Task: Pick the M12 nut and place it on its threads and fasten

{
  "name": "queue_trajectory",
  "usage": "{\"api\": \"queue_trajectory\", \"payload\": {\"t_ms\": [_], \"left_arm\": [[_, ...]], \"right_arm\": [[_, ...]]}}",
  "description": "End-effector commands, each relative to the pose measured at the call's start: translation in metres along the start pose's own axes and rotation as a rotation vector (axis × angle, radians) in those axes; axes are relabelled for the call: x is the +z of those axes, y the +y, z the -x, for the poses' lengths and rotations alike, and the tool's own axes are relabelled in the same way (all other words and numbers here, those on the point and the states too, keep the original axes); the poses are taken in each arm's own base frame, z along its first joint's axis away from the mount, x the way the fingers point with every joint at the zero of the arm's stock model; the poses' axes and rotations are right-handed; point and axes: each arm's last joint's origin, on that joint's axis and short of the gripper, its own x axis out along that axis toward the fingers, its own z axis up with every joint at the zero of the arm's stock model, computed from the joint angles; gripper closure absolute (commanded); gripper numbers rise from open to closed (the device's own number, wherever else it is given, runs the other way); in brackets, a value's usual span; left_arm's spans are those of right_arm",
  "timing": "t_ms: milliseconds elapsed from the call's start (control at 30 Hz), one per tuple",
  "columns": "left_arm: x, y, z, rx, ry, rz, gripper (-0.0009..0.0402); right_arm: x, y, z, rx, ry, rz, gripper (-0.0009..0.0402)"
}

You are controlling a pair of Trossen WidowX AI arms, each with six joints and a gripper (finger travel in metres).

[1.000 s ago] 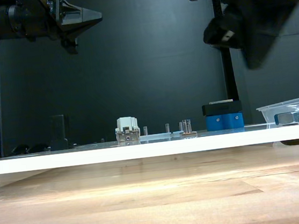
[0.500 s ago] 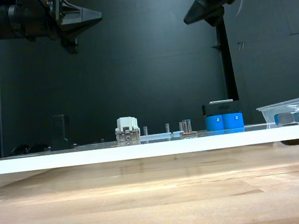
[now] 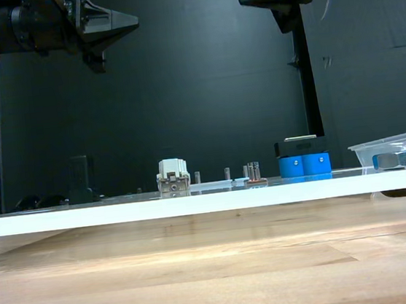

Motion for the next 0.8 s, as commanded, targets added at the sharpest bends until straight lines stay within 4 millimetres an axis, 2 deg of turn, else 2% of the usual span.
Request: {"api": "queue_trajectory", "payload": {"t_ms": [33,200,533,800], "left_arm": [[0.000,0.000,0.000,0.000,0.000,0.000,0.0393],[0.000,0.000,0.000,0.000,0.000,0.000,0.0393],[0.000,0.000,0.000,0.000,0.000,0.000,0.0393],[0.000,0.000,0.000,0.000,0.000,0.000,0.0393]], "right_arm": [[-0.006,0.002,-0.001,0.010,-0.050,-0.006,0.0394],[-0.017,0.002,-0.002,0.018,-0.115,-0.025,0.0393],[-0.035,0.002,-0.002,0.025,-0.135,-0.027,0.0394],[-0.038,0.002,-0.001,0.046,-0.137,-0.027,0.0394]]}}
